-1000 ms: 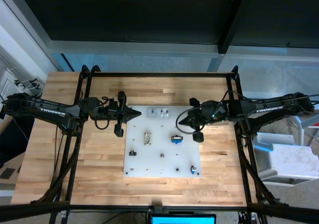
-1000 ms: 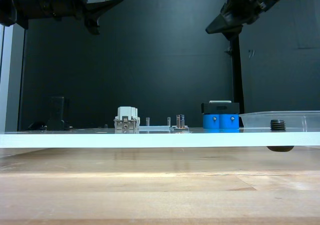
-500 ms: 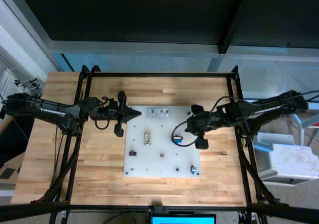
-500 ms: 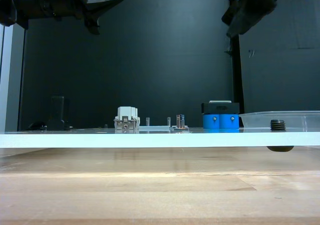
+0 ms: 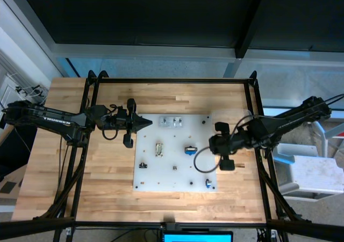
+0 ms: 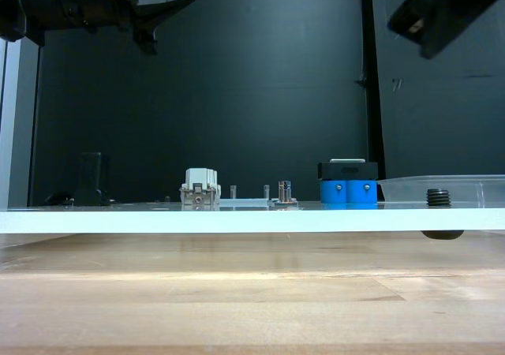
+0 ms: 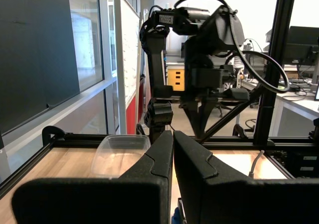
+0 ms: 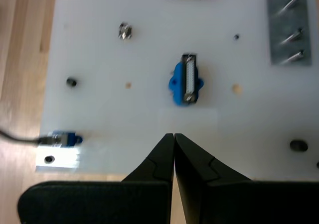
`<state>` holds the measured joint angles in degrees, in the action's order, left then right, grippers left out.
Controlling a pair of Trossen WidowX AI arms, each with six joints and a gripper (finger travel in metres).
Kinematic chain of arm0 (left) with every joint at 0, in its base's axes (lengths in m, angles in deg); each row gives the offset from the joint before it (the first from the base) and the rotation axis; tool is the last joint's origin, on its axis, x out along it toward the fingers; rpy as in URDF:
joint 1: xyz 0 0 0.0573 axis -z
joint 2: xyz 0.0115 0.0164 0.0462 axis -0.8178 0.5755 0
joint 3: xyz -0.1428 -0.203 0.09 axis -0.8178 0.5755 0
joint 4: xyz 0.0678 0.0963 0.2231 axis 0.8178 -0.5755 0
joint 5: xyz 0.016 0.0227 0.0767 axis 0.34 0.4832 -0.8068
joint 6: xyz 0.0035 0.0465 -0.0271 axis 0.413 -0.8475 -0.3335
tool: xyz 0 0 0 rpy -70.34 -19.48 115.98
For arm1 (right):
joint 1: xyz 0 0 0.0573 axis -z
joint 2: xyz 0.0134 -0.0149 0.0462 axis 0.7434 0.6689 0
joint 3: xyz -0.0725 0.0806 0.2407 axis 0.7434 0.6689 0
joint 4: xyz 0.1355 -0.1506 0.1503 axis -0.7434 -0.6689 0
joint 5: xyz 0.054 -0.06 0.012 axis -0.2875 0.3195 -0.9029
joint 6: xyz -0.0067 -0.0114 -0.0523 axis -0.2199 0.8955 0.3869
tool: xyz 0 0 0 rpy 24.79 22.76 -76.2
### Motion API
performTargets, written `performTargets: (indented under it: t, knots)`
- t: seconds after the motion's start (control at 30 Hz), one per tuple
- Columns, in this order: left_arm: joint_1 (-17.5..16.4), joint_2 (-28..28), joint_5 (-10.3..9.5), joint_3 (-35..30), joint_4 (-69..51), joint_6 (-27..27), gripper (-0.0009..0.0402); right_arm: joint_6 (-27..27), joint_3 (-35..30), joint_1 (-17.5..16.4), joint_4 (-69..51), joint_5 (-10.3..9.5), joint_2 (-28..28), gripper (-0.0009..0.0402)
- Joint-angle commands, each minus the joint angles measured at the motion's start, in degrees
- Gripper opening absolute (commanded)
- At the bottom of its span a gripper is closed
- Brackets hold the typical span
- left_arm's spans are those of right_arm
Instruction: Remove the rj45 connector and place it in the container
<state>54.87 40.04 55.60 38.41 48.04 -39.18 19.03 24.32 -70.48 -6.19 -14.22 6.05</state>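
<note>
The rj45 connector is a tiny dark plug with a blue part, sitting at the near right corner of the white board. In the right wrist view the rj45 connector sits in a small pale block, with a dark cable leading off it. The clear container stands on the wood just right of the board's far right corner, and it also shows as the container and the container. My right gripper hovers shut over the board's right edge, well above the board. My left gripper hangs shut at the board's far left corner.
On the board stand a bright-blue block connector, a beige oblong connector, a metal plate with pins and small dark studs. A black frame surrounds the wooden table.
My right arm has swung from the board's far right toward the near side and outward, tilting down over the board's right edge and uncovering the container. The left arm has not moved.
</note>
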Motion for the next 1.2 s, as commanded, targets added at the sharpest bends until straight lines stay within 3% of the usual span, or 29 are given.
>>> performTargets:
  t: [0.03, 0.33, 1.0, 1.2]
  knots:
    - [0.0, 0.0, 0.0, 0.0, 0.0, 0.0, 0.0, -2.9, 0.0, -2.0, -1.9, 0.87, 0.0, 0.0]
    - [0.0, 0.0, 0.0, 0.0, 0.0, 0.0, 0.0, -9.9, 0.0, -7.1, -3.9, 0.9, 0.6, 0.0]
    - [0.0, 0.0, 0.0, 0.0, 0.0, 0.0, 0.0, -20.2, -1.9, -16.8, -4.8, 0.42, 10.8, 0.0001]
    - [0.0, 0.0, 0.0, 0.0, 0.0, 0.0, 0.0, -20.6, -5.8, -18.3, -4.9, 0.39, 14.8, 0.0043]
